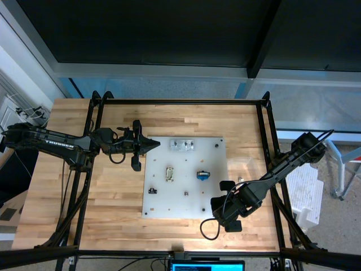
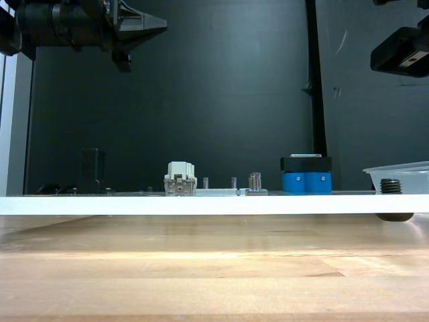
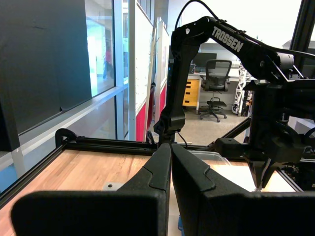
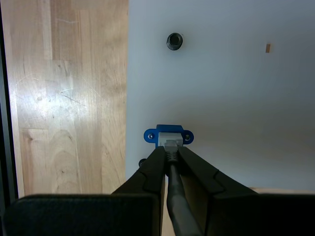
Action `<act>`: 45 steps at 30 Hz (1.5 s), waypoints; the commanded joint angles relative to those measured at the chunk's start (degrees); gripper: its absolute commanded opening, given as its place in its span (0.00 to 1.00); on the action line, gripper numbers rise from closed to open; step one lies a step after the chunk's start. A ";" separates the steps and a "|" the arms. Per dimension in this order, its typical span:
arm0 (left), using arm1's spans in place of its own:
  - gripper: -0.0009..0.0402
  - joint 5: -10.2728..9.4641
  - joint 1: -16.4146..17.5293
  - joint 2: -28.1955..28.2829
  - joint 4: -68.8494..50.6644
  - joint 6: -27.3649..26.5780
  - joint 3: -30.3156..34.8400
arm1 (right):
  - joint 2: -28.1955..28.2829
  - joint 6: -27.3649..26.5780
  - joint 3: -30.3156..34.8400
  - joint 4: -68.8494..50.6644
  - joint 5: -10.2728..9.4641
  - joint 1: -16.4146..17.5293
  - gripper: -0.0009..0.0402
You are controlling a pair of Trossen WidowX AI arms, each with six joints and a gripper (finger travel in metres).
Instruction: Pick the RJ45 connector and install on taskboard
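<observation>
My right gripper (image 4: 171,150) is shut on the RJ45 connector (image 4: 172,142), a small clear plug with a dark cable running back between the fingers. The plug's tip lines up over a small blue fitting (image 4: 168,136) near the edge of the white taskboard (image 4: 236,98). I cannot tell whether plug and fitting touch. From above, the right gripper (image 1: 221,210) hangs over the taskboard's (image 1: 169,204) near right corner and hides the plug. My left gripper (image 1: 153,145) is shut on nothing and hovers high by the board's far left edge, also shown in the left wrist view (image 3: 171,147).
On the board stand a cream socket (image 1: 169,174), a blue block (image 1: 202,175), silver fittings (image 1: 183,145) and a small black part (image 1: 152,191). A clear tray (image 2: 402,176) holding a black screw sits at the right. Black frame rails (image 1: 180,101) ring the wooden table.
</observation>
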 commanded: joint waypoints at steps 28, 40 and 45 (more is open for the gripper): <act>0.02 0.00 0.00 0.02 0.02 0.02 0.02 | -0.46 0.57 -2.27 1.31 -1.25 0.24 0.02; 0.02 0.00 0.00 0.00 0.02 0.02 0.02 | -1.49 0.59 -1.75 1.38 -1.14 0.24 0.22; 0.02 0.00 0.00 0.00 0.02 0.02 0.02 | -1.77 0.59 -1.18 1.29 -1.01 0.24 0.35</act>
